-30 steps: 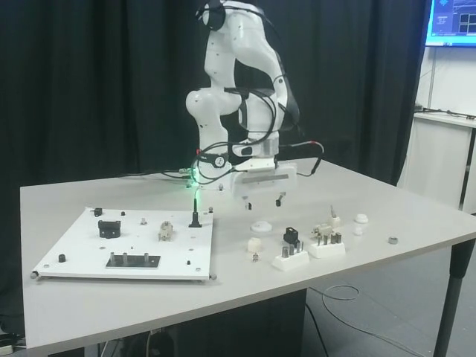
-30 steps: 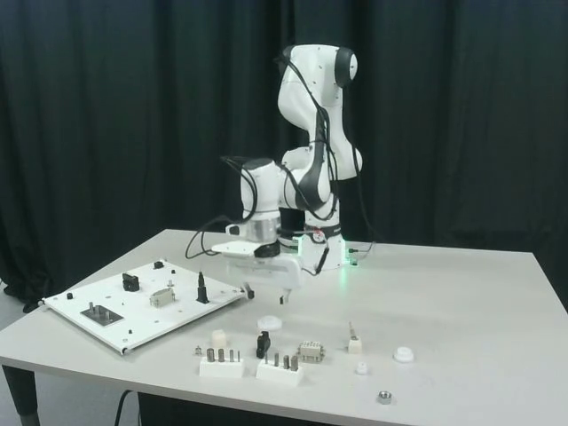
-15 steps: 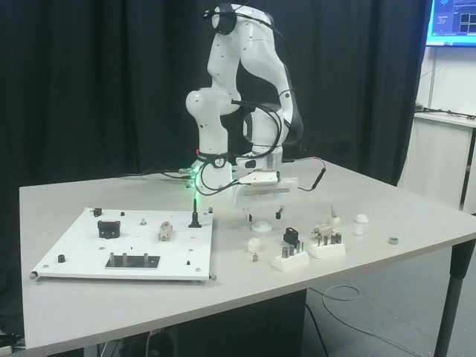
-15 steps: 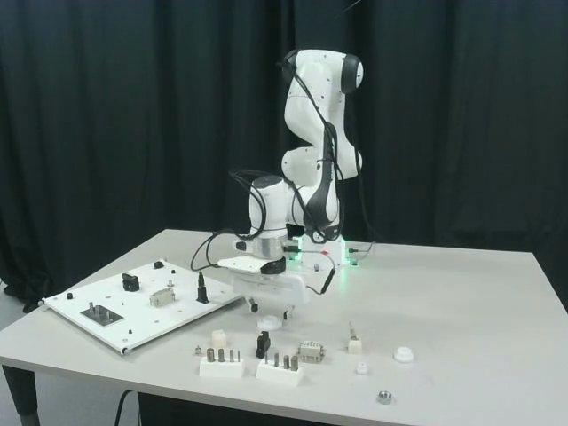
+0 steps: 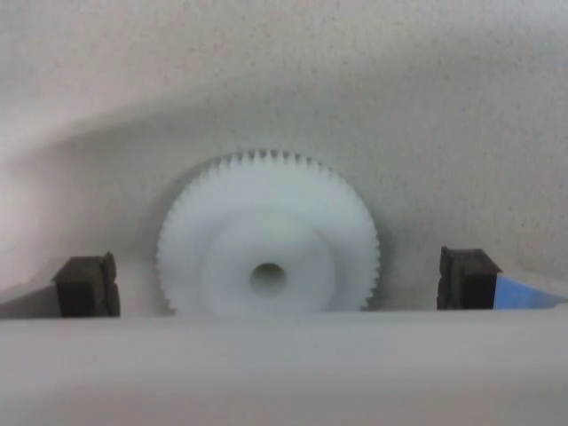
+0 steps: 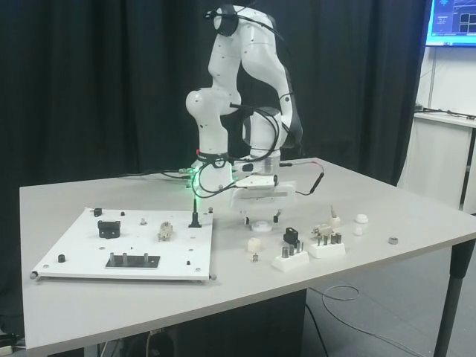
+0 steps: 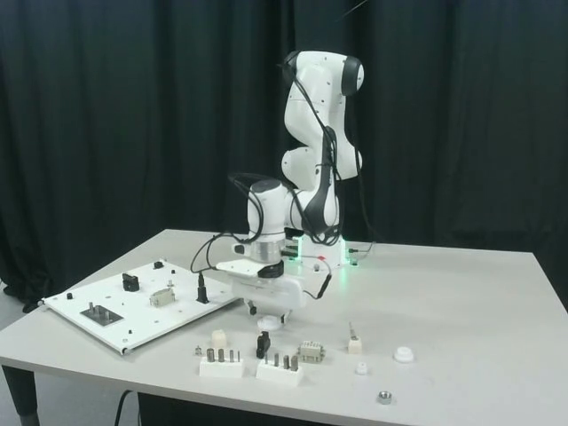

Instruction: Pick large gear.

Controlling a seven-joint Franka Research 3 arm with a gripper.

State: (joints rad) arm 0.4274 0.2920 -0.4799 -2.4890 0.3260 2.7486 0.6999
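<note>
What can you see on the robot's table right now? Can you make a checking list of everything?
Surface: grey table, white board lying on it.
Job's things: large gear, white, flat on the table between the fingertips, not gripped.
Clutter: small white blocks with pins, white cap, nut.
Grippers: gripper low over the gear, open, fingers apart from its teeth.
Cables: black cables hang from the wrist.
Surroundings: black curtain, screen.

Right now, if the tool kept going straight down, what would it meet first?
The large gear, lying flat on the grey table, sits between the open tool's fingers, so the fingertips would probably reach the table beside it.
</note>
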